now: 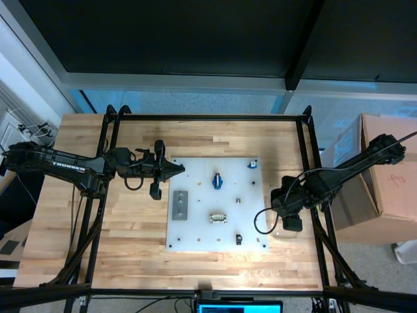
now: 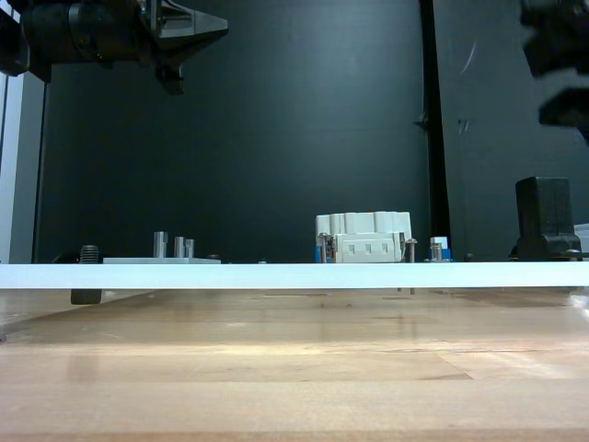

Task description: Remove the HAN10E connector from the taskboard and place in the container

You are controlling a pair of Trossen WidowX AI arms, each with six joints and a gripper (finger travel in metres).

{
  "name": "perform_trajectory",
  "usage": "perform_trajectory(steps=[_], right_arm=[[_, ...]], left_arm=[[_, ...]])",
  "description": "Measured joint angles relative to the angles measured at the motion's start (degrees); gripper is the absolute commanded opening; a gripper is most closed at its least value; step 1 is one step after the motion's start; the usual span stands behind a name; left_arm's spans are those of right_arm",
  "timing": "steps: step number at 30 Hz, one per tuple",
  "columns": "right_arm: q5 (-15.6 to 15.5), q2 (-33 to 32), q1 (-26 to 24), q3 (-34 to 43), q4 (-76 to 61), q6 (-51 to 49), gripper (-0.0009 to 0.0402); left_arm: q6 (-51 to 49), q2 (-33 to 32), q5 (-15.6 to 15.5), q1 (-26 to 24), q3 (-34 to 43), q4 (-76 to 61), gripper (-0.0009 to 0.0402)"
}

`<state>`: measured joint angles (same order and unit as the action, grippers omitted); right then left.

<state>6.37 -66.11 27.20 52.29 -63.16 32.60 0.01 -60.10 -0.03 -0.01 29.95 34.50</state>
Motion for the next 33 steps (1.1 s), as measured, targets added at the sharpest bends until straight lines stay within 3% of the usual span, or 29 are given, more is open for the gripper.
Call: perform_trajectory(steps=[4,6,11,13,23,30,33], right_arm=[[7.8,0.6,-0.2,2.6,4.7,-4.1,0.0131],[10.2,1.5,-0.7,2.8,9.7,-7.7,0.0093],[11.0,3.6,-6.4,2.7,19.6,-15.0,0.0005],[10.8,4.1,-9.4,2.6,22.9,-17.6,0.0002],[-1.3,4.9,-22.2,2.1,45.7,-28.7,-0.0001],[-7.1,5.0,-27.6,-3.9,60.6,-29.1,0.0],[-8.0,5.0,-28.4,-7.1,68.8,-29.1,0.0]], left_arm=[[0.0,0.0,0.0,0.0,0.0,0.0,0.0],[0.0,0.0,0.0,0.0,0.0,0.0,0.0],[0.0,0.0,0.0,0.0,0.0,0.0,0.0],[0.0,0.0,0.0,0.0,0.0,0.0,0.0],[0.0,0.0,0.0,0.0,0.0,0.0,0.0],[0.0,0.0,0.0,0.0,0.0,0.0,0.0],[0.0,0.0,0.0,0.0,0.0,0.0,0.0]])
